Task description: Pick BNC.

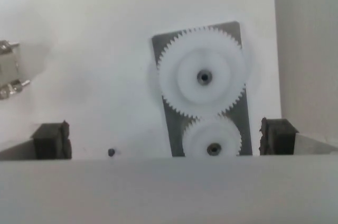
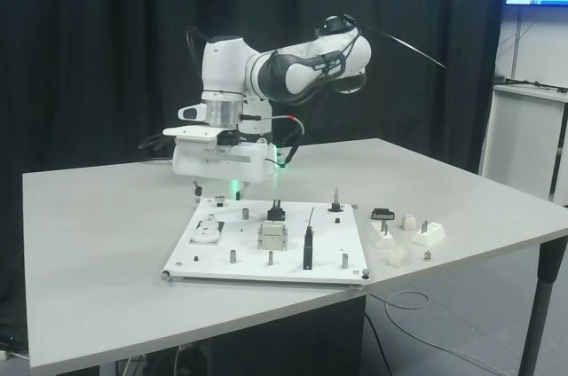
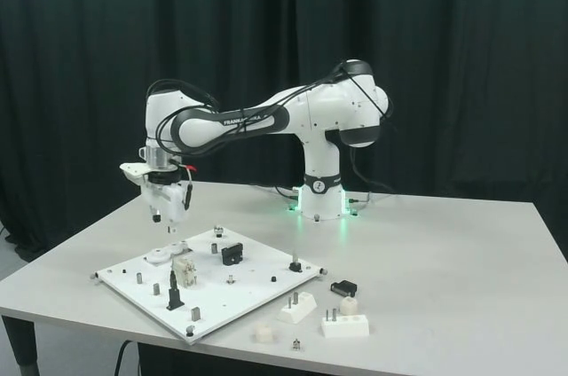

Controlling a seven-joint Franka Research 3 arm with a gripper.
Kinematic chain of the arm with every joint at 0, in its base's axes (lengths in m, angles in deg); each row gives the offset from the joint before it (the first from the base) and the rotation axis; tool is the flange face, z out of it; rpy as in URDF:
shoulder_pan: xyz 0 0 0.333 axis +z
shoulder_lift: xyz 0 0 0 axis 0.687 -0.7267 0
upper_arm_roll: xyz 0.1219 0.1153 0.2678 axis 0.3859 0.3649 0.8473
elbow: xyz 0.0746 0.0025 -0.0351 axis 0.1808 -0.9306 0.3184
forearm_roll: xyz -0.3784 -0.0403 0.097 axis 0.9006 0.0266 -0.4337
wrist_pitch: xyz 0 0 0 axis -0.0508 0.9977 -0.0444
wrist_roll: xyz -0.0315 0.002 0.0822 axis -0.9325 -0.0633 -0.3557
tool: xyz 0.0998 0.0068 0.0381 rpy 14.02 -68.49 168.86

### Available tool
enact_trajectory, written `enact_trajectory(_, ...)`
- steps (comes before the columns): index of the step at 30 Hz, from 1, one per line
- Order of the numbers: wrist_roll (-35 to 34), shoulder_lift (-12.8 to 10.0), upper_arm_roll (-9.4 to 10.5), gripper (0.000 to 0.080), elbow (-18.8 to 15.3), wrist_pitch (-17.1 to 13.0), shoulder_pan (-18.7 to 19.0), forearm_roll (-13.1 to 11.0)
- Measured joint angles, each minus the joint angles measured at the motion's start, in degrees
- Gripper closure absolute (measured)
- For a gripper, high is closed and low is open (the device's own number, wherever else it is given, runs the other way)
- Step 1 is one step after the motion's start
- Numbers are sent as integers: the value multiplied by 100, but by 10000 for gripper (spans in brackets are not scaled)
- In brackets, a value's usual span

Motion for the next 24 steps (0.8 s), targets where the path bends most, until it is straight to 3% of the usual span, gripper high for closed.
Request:
enact_trajectory(15, -63, 17, -18, 3, 240, 15, -92, -63)
enact_trajectory(24, -320, 29, -117, 3, 437, 344, -58, -183)
